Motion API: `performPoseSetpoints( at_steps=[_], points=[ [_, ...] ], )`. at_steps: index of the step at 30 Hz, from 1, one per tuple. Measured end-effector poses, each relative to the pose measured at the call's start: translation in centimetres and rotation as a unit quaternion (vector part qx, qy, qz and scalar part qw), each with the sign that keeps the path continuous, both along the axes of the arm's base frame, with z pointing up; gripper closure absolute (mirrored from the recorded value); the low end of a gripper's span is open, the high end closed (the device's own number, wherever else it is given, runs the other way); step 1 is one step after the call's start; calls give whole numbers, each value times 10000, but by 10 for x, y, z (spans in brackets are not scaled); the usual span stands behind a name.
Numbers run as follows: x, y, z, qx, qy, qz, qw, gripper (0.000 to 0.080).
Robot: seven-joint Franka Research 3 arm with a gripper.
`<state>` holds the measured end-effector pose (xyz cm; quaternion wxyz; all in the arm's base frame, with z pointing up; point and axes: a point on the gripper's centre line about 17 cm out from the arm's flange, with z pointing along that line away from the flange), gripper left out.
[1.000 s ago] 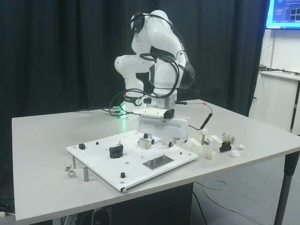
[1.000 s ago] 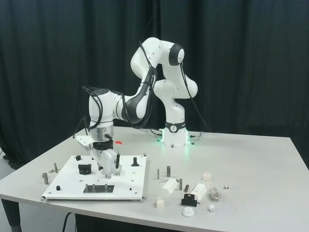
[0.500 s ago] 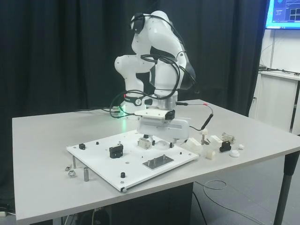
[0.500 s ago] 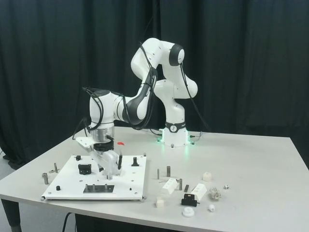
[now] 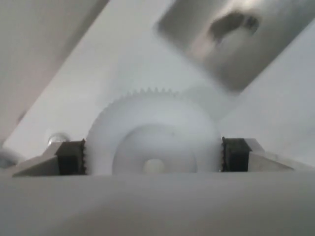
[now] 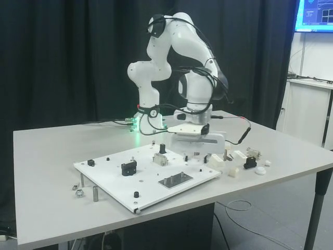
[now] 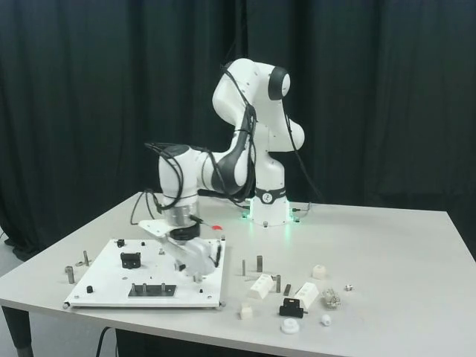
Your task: Place large gear.
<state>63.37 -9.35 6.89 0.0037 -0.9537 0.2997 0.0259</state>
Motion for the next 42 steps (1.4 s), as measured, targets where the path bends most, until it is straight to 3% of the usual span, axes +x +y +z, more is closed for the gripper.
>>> performPoseSetpoints(
  at_steps=[10, 22, 31, 42],
  points=[
    [-37, 66, -6, 82, 356, -72, 9993, 209],
    [-89, 125, 0, 115, 615, -85, 9980, 209],
    [-115, 162, 2, 96, 640, 1, 9979, 209],
    [-138, 199, -11, -9, 538, -299, 9981, 209]
  ],
)
